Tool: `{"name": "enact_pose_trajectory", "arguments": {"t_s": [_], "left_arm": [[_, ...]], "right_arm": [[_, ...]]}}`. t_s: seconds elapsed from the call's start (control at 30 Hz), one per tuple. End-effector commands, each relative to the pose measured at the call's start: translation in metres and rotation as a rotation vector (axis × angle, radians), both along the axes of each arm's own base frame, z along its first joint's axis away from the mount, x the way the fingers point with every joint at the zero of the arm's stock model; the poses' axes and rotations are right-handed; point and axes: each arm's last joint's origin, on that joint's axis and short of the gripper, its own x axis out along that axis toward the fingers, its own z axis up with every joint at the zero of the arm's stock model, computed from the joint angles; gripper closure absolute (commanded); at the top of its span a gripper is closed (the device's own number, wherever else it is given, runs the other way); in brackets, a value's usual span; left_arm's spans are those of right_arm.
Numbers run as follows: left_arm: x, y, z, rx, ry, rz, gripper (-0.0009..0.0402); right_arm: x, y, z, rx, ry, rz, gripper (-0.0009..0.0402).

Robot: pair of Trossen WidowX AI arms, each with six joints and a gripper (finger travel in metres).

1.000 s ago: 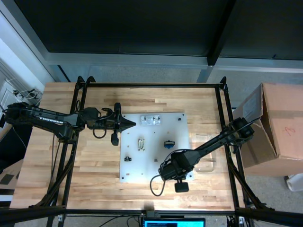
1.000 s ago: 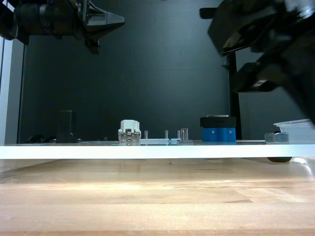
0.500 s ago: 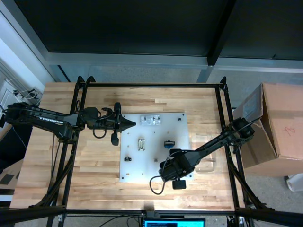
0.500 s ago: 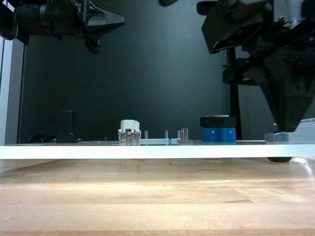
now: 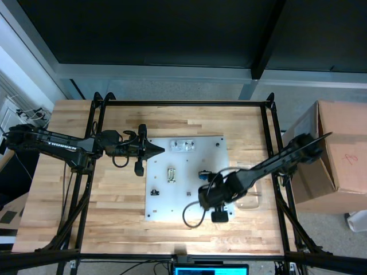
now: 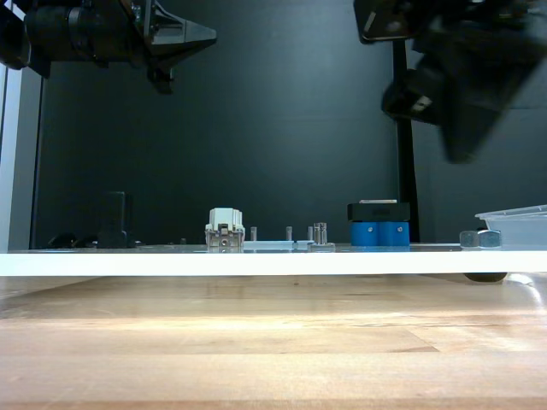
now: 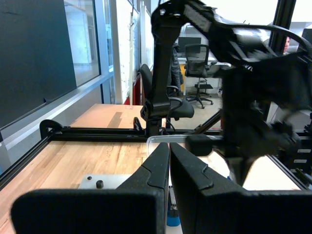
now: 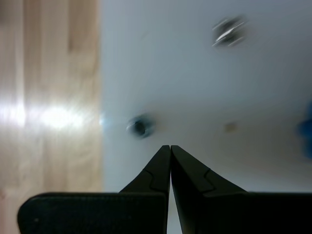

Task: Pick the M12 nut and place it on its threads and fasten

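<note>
1. The pale wooden plank bench (image 5: 114, 200) spreads beneath both tools.
2. A brown cardboard box (image 5: 338, 154) stands off the bench past the right arm's base, well apart from the right tool.
3. The flat white task board (image 5: 163, 203) lies directly under the right tool. Its far left edge lies just beside the left tool's tip.
4. The left tool (image 5: 157, 150), black and pointed, hangs high above the board's left edge. Its fingers are pressed together with nothing between them.
5. The right tool (image 6: 461, 149) is raised above the board's near right part, tips pointing downward. Its two fingers meet along their length and hold nothing.
6. A clear plastic tray (image 5: 252, 200) rests on the bench just beside the right tool, off the board's right edge.
7. A blue block with a black cap (image 6: 379, 232) stands on the board, between the two tools and nearer the right one.
8. A white connector housing (image 6: 225, 232) sits further toward the left tool.
9. The small silver nut (image 6: 480, 238) sits free on its stud at board level, below the right tool and apart from its tips. No ribs show under it. The right wrist view shows it as a silver ring around a dark core.
</note>
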Motion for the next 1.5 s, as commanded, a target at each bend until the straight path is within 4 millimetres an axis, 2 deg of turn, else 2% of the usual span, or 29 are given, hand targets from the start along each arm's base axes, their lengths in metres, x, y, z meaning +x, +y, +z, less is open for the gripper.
{"name": "enact_pose_trajectory", "arguments": {"t_s": [0.03,0.27,0.5,0.7,0.93,1.07,1.5], "left_arm": [[0.0,0.0,0.0,0.0,0.0,0.0,0.0393],[0.0,0.0,0.0,0.0,0.0,0.0,0.0393],[0.0,0.0,0.0,0.0,0.0,0.0,0.0393],[0.0,0.0,0.0,0.0,0.0,0.0,0.0393],[0.0,0.0,0.0,0.0,0.0,0.0,0.0393],[0.0,0.0,0.0,0.0,0.0,0.0,0.0393],[0.0,0.0,0.0,0.0,0.0,0.0,0.0393]], "right_arm": [[-0.008,-0.026,0.015,0.038,-0.142,-0.024,0.0394],[-0.036,-0.087,0.048,0.052,-0.525,-0.079,0.0393],[-0.075,-0.125,0.064,0.046,-0.876,-0.12,0.0394],[-0.098,-0.134,0.061,0.012,-1.114,-0.107,0.0394],[-0.11,-0.144,0.044,0.039,-1.25,-0.094,0.0394],[-0.111,-0.144,0.037,0.039,-1.252,-0.097,0.0394],[-0.111,-0.144,0.037,0.034,-1.257,-0.1,0.0393]]}}
